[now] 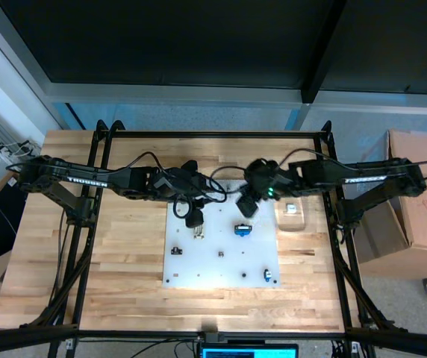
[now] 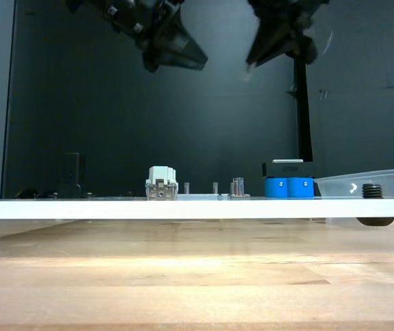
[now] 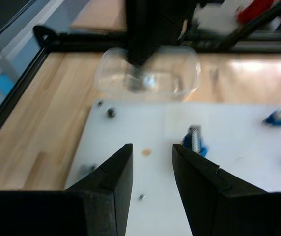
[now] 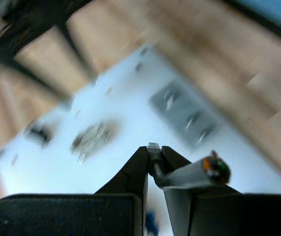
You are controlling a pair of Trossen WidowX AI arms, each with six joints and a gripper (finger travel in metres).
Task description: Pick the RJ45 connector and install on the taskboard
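Right wrist view tells you the story: the right gripper is pinched nearly closed on the RJ45 connector, with the plug's tip poking out between the fingertips and a short cable stub trailing off to one side. Low view puts that gripper high over the taskboard, well clear of everything on it, so the connector is carried in the air, not seated. The left gripper hangs over the board too, near its partner, jaws parted and nothing between them. The step in hand looks like the carry to the port, so take it steadily before you descend. A grey rectangular fitting sits on the board; whether that's the RJ45 seat, I can't tell, so confirm your target first. Your hold is right at the fingertips and the plug could pivot: line its axis up with the opening, come in straight, press gently. Mind the left arm close by, and the clear tray on the surface just beside the board.
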